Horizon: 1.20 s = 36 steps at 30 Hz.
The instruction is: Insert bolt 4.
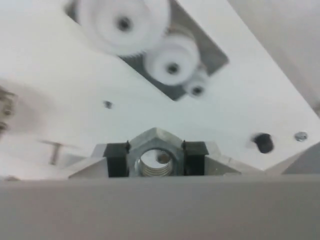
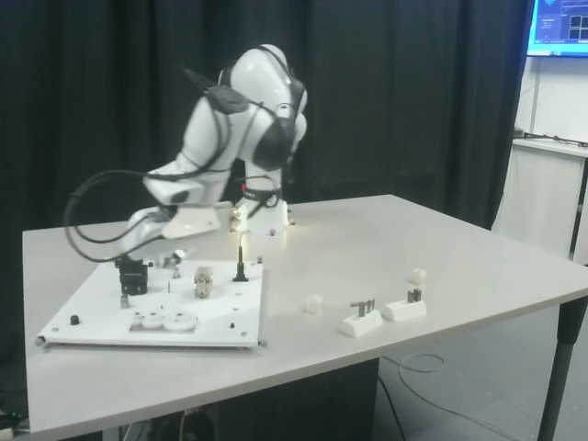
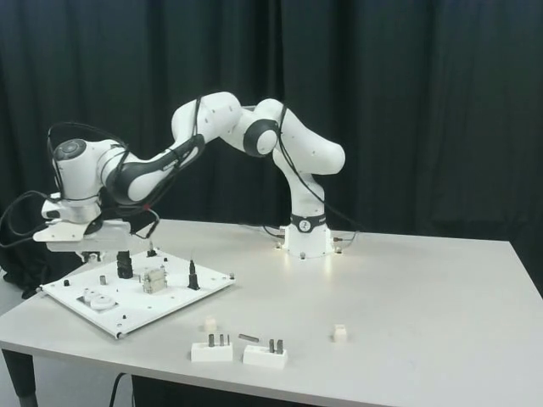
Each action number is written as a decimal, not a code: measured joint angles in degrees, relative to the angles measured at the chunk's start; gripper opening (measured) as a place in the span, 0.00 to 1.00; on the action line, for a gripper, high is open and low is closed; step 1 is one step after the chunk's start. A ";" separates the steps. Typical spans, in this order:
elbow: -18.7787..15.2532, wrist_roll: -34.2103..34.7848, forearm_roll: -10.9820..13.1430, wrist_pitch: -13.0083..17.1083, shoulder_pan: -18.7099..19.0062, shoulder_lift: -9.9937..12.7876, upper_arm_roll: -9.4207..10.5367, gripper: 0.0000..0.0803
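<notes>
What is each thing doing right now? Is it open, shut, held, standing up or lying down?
Gripper: shut on nut, low over the board.
Nut: held between the black fingers, threaded hole showing.
Gears: three, lying flat on the board, teeth meshed.
Board: lying flat on the table.
Black peg: standing upright on the board.

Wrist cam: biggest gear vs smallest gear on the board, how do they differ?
The biggest gear is far wider than the smallest gear. The biggest gear is cut off by the picture's edge; the smallest gear shows whole. Both are white, have a dark centre hole, and sit in one row with a middle gear between them.
</notes>
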 joint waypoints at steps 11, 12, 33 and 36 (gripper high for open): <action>-2.48 -7.78 5.25 7.62 -5.05 0.01 -2.54 0.28; -2.80 -8.63 5.98 8.35 -5.37 0.00 -2.92 0.28; -8.54 -21.43 19.95 19.08 -11.04 0.25 -6.99 0.28; -8.74 -23.34 22.16 19.59 -11.77 0.57 -6.99 0.28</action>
